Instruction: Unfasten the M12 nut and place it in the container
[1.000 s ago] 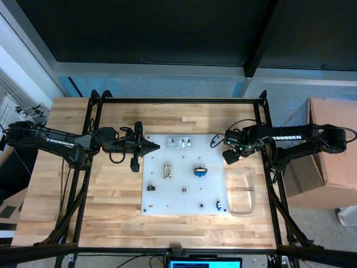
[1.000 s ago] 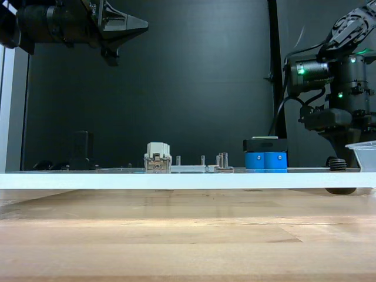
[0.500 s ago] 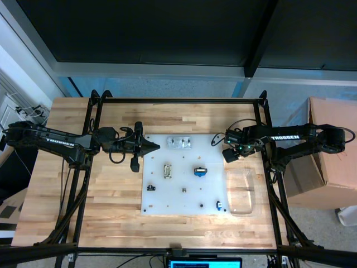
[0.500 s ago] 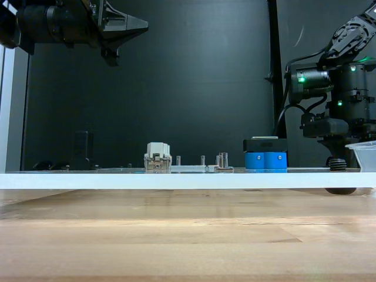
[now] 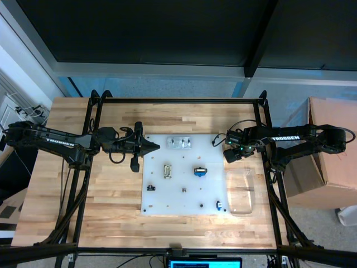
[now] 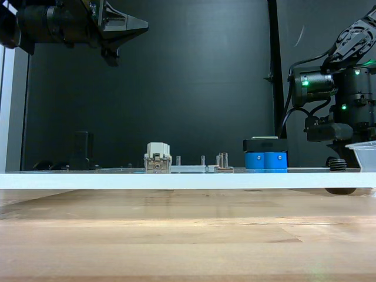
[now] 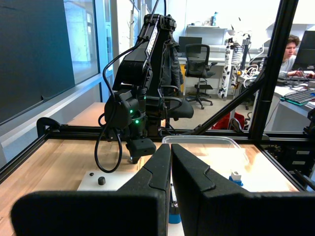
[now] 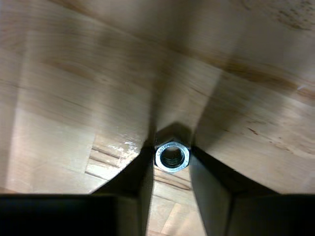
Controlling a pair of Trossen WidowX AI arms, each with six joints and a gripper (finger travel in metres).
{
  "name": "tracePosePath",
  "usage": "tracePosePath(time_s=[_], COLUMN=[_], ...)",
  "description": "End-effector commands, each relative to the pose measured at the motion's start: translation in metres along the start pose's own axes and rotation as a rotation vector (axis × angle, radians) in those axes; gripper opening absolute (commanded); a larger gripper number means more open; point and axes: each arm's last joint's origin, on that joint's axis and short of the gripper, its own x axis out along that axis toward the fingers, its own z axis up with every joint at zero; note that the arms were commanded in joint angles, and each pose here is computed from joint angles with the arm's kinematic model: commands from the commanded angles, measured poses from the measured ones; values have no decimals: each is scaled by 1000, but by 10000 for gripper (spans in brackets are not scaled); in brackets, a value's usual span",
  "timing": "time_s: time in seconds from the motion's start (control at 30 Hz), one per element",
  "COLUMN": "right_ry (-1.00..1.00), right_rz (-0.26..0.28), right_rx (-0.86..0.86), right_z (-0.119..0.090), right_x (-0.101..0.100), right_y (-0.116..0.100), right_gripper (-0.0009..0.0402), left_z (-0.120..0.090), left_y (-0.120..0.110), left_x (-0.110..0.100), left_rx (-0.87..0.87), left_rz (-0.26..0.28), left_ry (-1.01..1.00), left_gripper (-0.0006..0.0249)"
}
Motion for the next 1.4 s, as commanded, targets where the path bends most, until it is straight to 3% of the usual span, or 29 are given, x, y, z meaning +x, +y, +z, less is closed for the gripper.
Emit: tracePosePath(time_s=[0.03,0.17,0.33,0.7,1.07,1.4], right_ry=[3,3,-5,-40,-69,-29], right_rz=[21,21,32,79,221,267], right_rx=[-7,-10,-28,-149,-409,-755], right_z=[0,0,1,-7,-58,-112], right_x=[0,0,-6,-52,-85,-93], right_y=[2,2,2,6,26,33], right_gripper=[31,0,10,25,23,23], left_z=[0,0,0,0,0,0], left_y=[0,0,0,0,0,0], left_x=[0,0,0,0,0,0], left_rx=[0,0,0,0,0,0], left_rz=[0,0,0,0,0,0], left_ry=[0,0,0,0,0,0], left_gripper=[0,0,0,0,0,0])
